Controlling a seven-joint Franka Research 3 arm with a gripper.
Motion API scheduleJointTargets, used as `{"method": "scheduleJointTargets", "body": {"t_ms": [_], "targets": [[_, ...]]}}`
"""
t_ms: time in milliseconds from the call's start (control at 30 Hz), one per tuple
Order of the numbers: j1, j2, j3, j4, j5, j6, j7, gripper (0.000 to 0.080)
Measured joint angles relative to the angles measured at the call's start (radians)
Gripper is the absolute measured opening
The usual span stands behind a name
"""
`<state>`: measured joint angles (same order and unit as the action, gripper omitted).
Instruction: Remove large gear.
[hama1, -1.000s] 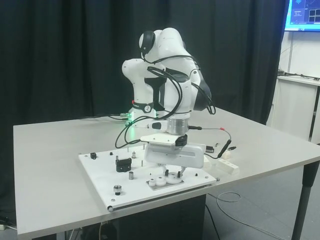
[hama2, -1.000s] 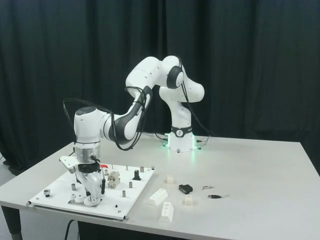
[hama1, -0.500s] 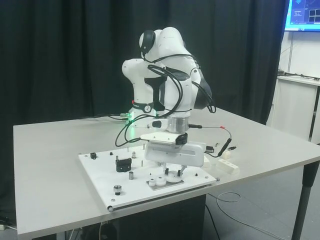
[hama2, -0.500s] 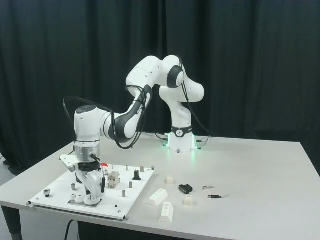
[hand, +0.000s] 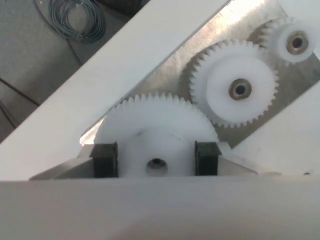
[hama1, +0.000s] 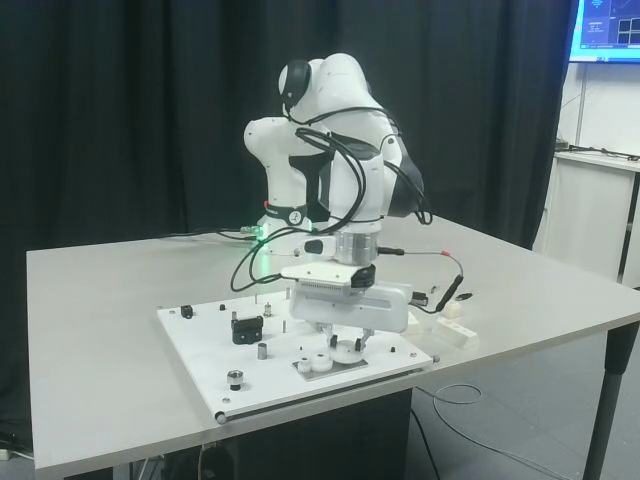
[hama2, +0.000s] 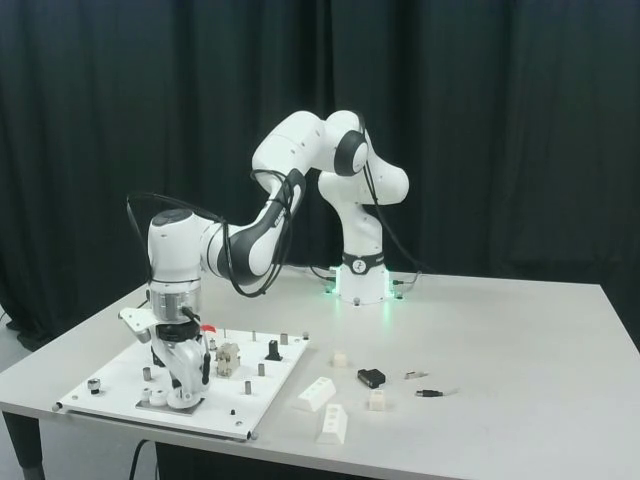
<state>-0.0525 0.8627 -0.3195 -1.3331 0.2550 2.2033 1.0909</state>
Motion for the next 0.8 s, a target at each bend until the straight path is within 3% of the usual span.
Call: {"method": "scheduleJointTargets", "body": {"t_ms": [800], "targets": [[0.014, -0.051, -0.022, 0.003, -0.014, -0.05, 0.009, 0.0329]]}}
